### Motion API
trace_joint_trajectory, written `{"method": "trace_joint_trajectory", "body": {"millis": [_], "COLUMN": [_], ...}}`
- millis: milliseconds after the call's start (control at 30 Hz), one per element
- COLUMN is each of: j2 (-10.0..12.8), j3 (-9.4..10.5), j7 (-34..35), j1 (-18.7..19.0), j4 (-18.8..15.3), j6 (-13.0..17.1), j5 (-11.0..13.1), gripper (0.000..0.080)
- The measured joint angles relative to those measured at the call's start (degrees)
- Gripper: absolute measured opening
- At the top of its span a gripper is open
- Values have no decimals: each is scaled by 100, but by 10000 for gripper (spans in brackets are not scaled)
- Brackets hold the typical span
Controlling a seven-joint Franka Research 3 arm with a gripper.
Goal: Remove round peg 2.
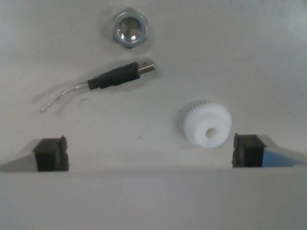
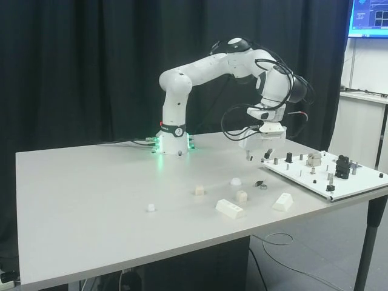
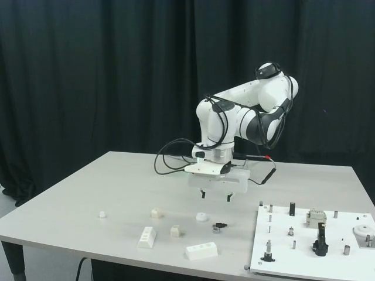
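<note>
My gripper (image 1: 148, 152) is open with nothing between its fingers. It hangs above the table, a short way from the white assembly board (image 3: 293, 257). Several small upright pegs (image 3: 269, 220) stand on that board; I cannot tell which of them is round peg 2. In the first room view the gripper (image 2: 259, 156) hovers just beside the board's (image 2: 297, 173) near corner. In the second room view the gripper (image 3: 215, 196) is above the loose parts, not over the board. The wrist view shows no peg.
Under the gripper lie a white gear (image 1: 207, 123), a grey metal nut (image 1: 129, 28) and a black USB plug (image 1: 120, 75). Several pale blocks (image 3: 201, 251) and a small white piece (image 3: 102, 214) sit toward the table's front. The arm's base (image 2: 173, 142) glows green.
</note>
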Motion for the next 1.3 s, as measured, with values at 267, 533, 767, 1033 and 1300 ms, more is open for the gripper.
{"method": "trace_joint_trajectory", "body": {"millis": [267, 533, 767, 1033, 1300], "j2": [21, 52, 57, 57, 57], "j3": [4, 4, 4, 4, 3], "j7": [-139, -220, -254, -281, -283], "j1": [-102, -192, -244, -281, -302], "j4": [23, 61, 101, 146, 188], "j6": [0, 0, 0, 0, 0], "j5": [51, 97, 109, 124, 127], "gripper": [789, 798, 800, 800, 800]}}
